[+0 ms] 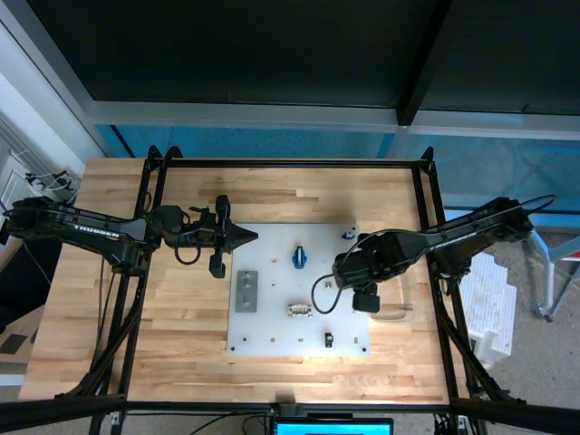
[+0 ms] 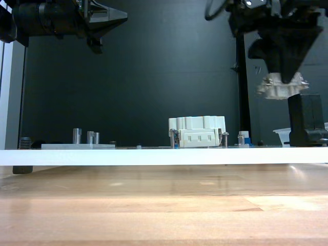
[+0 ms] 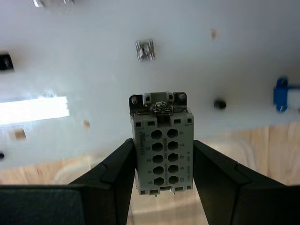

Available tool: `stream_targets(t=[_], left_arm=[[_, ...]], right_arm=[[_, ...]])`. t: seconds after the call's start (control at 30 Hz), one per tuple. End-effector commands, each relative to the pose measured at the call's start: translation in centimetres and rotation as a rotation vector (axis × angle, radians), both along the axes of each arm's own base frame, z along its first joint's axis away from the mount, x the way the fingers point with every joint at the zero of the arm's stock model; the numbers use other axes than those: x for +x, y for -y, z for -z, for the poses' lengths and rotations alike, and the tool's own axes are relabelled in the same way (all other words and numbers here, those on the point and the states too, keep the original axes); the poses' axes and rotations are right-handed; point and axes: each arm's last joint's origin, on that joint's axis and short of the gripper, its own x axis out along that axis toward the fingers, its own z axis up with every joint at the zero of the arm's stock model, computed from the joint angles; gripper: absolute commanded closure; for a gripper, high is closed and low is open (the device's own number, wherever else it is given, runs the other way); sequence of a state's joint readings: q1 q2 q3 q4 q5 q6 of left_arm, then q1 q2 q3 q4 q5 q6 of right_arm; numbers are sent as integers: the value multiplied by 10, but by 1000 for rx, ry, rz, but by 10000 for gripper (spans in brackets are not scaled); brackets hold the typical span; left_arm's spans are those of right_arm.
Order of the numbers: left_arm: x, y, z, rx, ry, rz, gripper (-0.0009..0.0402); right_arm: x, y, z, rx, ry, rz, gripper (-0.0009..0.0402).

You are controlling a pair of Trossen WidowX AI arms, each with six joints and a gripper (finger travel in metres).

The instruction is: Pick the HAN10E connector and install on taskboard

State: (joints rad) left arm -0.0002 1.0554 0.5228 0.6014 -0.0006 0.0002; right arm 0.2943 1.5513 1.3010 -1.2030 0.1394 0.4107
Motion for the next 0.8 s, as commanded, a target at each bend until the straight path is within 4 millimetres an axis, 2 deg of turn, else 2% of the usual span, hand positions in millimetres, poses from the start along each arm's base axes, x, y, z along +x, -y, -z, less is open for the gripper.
stream_targets(t=[0.03, 0.3, 0.8], left_arm=[[0, 0, 0, 0, 0, 0, 392], [0, 0, 0, 0, 0, 0, 392], [0, 0, 0, 0, 0, 0, 392]], right_arm=[[11, -8, -1, 2, 2, -10, 389], [38, -21, -3, 7, 3, -24, 389], [95, -43, 9, 14, 8, -40, 389]])
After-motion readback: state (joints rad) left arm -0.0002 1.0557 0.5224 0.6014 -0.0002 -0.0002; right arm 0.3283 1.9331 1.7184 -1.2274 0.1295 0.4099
